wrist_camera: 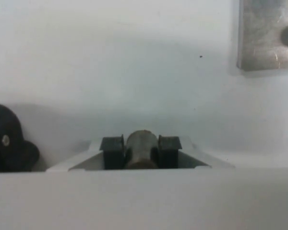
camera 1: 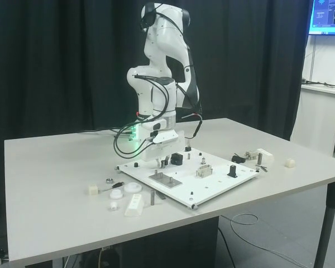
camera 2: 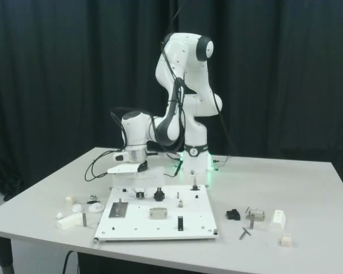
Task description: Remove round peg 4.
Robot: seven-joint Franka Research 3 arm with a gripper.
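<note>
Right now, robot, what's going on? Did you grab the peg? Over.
Gripper shut on round peg. Peg held over the white board, near its back edge. Nothing in the way that I can see. Over.

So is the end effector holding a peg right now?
Yes, in the wrist view the end effector has its two black fingers closed on either side of a grey round peg.

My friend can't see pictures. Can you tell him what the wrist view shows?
The gripper is shut on a round peg, with a black finger on each side of it. Behind lies the white board, with a grey metal plate and a black knob on it.
</note>
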